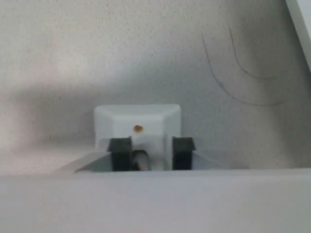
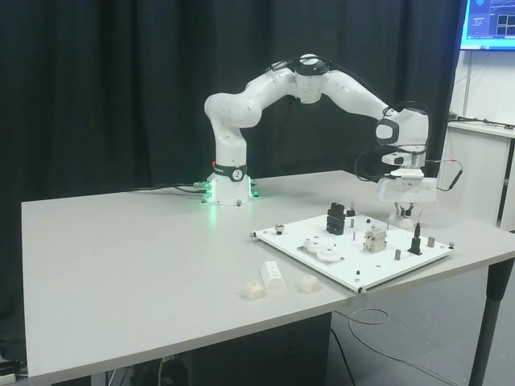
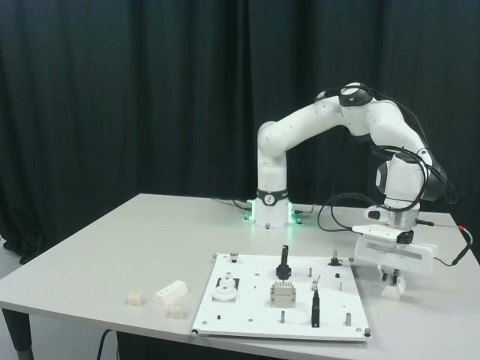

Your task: Pick round peg 2.

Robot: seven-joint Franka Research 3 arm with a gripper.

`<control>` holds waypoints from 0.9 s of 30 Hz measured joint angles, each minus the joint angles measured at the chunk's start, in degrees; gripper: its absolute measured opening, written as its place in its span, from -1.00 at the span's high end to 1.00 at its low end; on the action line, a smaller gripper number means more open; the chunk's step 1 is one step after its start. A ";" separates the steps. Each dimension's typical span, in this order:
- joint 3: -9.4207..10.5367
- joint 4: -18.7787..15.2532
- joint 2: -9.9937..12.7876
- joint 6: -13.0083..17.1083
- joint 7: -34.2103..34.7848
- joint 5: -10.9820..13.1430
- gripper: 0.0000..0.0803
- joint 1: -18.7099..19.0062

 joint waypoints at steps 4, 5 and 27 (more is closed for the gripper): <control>0.00 0.00 -0.01 0.00 0.00 0.00 0.52 -0.01; 0.00 0.00 -0.01 0.00 0.00 0.00 0.52 -0.01; -1.73 0.36 0.57 -0.80 0.01 -0.06 0.82 0.41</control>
